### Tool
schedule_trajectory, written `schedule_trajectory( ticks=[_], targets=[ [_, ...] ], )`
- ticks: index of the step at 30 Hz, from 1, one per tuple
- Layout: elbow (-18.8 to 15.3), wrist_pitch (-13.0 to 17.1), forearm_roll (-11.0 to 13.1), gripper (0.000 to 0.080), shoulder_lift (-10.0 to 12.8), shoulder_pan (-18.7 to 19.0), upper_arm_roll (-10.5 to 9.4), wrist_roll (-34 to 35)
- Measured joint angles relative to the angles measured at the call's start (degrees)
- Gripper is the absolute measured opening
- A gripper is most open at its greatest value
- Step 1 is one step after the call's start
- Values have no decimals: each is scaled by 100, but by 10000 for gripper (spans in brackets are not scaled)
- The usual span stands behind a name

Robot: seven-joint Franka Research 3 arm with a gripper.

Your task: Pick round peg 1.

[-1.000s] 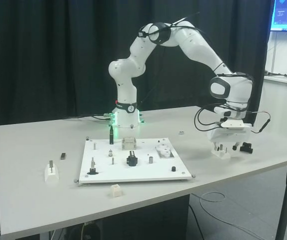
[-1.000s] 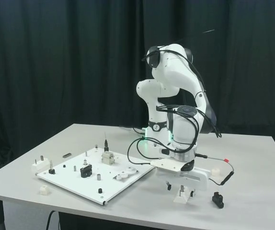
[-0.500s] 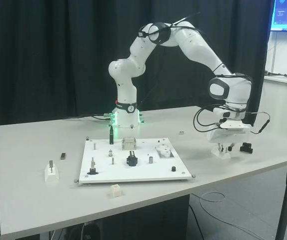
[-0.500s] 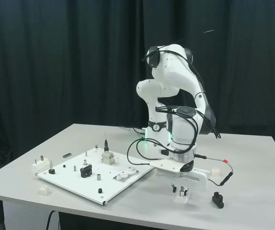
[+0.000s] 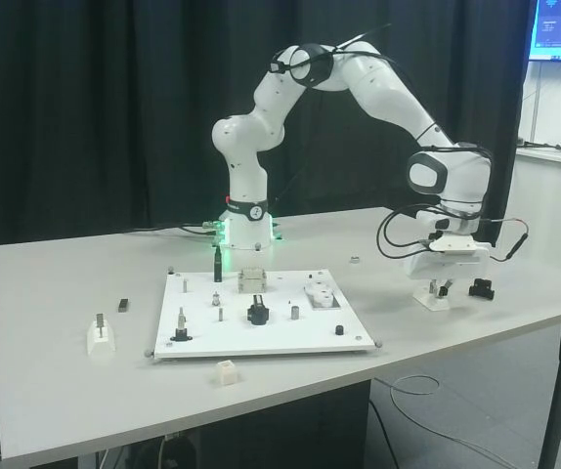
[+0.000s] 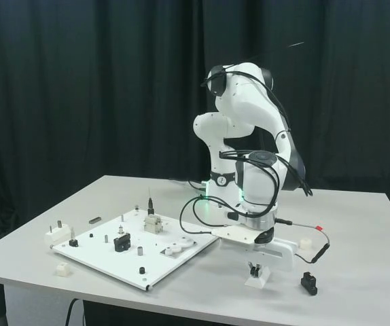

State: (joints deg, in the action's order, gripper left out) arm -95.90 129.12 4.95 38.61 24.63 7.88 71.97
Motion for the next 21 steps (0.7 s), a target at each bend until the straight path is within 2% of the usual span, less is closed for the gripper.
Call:
schedule_trajectory(
  ticks=[2, 3, 9, 21],
  targets=[
    [0, -1, 27, 118, -8, 0, 0, 0],
    [0, -4, 35, 35, -15, 0, 0, 0],
    [0, -95, 44, 35, -114, 0, 0, 0],
    [5, -539, 44, 35, -516, -2, 15, 0]
  ],
)
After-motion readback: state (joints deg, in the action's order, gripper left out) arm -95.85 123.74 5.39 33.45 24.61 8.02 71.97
